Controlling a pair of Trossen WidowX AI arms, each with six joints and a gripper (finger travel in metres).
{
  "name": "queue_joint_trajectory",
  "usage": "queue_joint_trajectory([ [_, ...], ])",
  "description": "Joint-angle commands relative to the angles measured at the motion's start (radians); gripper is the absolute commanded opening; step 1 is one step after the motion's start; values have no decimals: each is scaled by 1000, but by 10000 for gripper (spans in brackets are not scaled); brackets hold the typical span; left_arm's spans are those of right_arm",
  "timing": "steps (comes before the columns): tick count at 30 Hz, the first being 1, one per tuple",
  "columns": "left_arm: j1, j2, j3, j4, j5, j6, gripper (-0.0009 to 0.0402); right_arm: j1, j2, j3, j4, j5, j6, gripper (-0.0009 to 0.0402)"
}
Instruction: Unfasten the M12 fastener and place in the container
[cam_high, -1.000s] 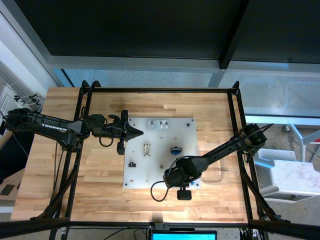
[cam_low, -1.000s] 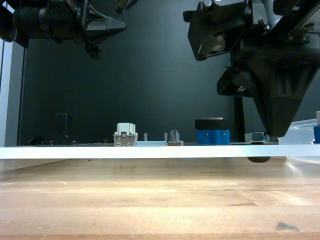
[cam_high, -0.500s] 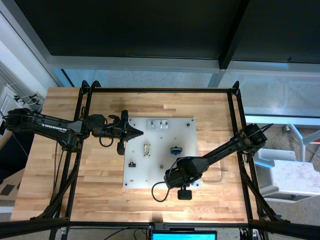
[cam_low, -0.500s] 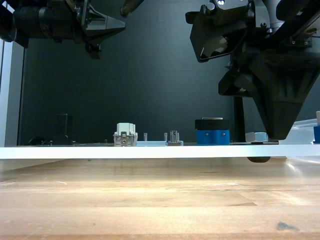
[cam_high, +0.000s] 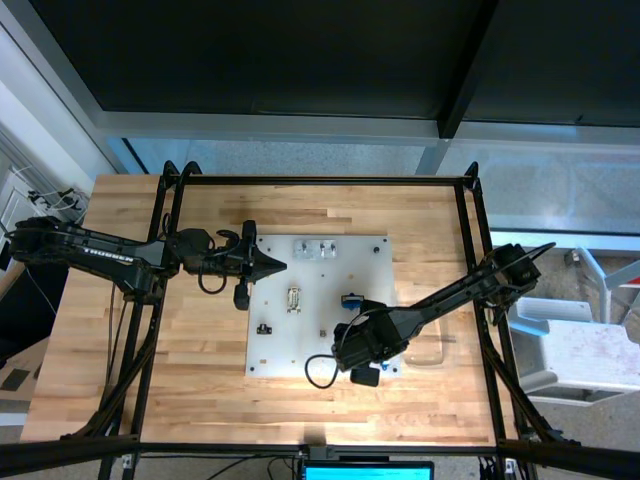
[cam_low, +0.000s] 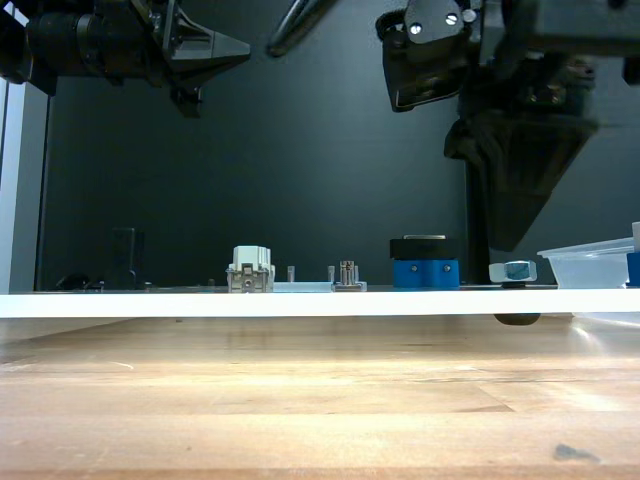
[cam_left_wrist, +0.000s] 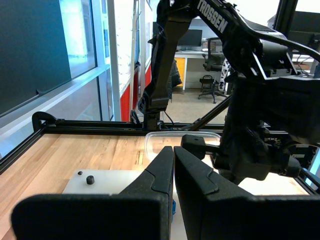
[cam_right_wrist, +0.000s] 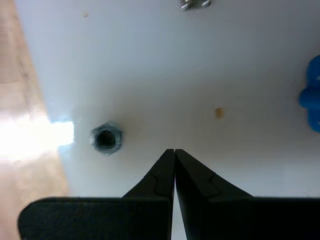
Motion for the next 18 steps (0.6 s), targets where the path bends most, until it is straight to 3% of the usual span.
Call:
queue_joint_trajectory([
  [1,0,0,0,1,0,0,0,3,-6,21,0,-106,-1,0],
  [4,0,0,0,0,0,0,0,4,-6,46,1,-193,-2,0],
  [6,0,0,0,1,0,0,0,5,-6,49,15,-224,-4,0],
  [18,0,0,0,1,0,0,0,0,56,32,74,-217,-86,0],
])
